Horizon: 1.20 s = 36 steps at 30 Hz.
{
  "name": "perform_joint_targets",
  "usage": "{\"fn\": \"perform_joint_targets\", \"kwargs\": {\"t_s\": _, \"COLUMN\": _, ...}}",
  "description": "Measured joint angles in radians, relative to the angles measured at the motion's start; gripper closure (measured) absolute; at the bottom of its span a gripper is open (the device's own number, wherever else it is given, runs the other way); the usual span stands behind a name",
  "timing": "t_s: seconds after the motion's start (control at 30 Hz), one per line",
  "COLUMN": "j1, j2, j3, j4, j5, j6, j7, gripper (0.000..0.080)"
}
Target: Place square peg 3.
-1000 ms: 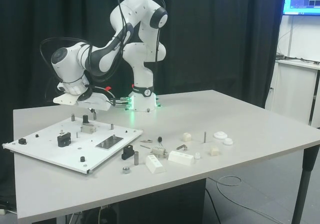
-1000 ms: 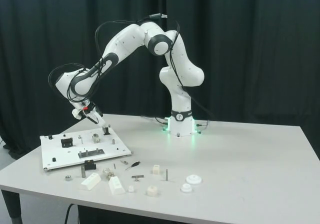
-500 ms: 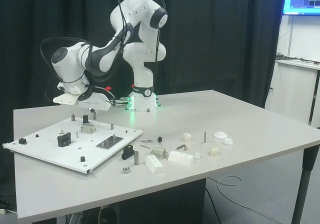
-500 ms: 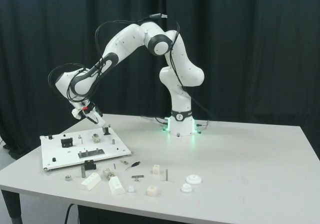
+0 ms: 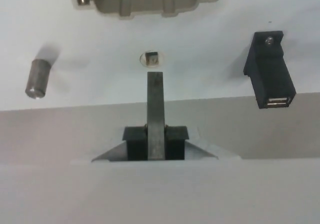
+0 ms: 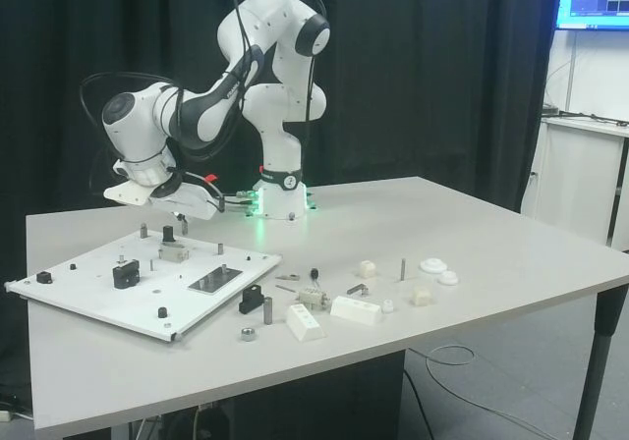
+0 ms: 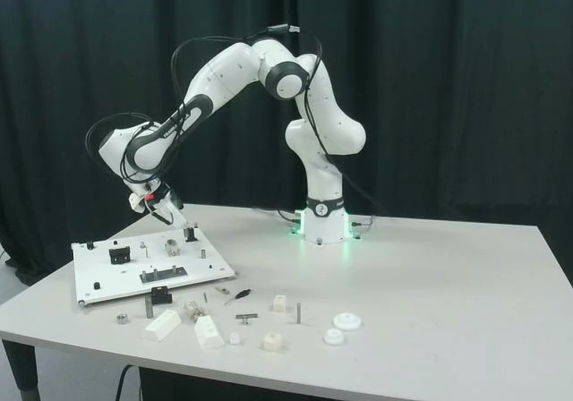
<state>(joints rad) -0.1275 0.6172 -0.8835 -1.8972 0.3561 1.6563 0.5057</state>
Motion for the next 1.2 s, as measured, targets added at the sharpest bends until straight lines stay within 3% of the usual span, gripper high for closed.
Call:
{"fn": "perform_joint_targets", "kwargs": {"t_s": 0.4, "j1": 0.012, "j2": -0.006, "j3": 0.004, "j4": 0.0, "j5": 0.0, "j6": -0.025, "j7": -0.004, "gripper": 0.0729}}
{"fn": "perform_joint_targets", "kwargs": {"t_s": 0.73, "j1": 0.046, "j2": -0.042, "j3": 0.008, "j4": 0.006, "j5": 0.007, "j6": -0.065, "j7": 0.017, "gripper": 0.0729}}
{"fn": "perform_joint_targets", "kwargs": {"t_s": 0.97, "j1": 0.08, "j2": -0.078, "j3": 0.03, "j4": 0.018, "j5": 0.038, "j6": -0.074, "j7": 0.039, "gripper": 0.0729}}
{"fn": "perform_joint_targets", "kwargs": {"t_s": 1.2, "j1": 0.119, "j2": -0.089, "j3": 0.063, "j4": 0.045, "j5": 0.072, "j6": -0.062, "j7": 0.084, "gripper": 0.0729}}
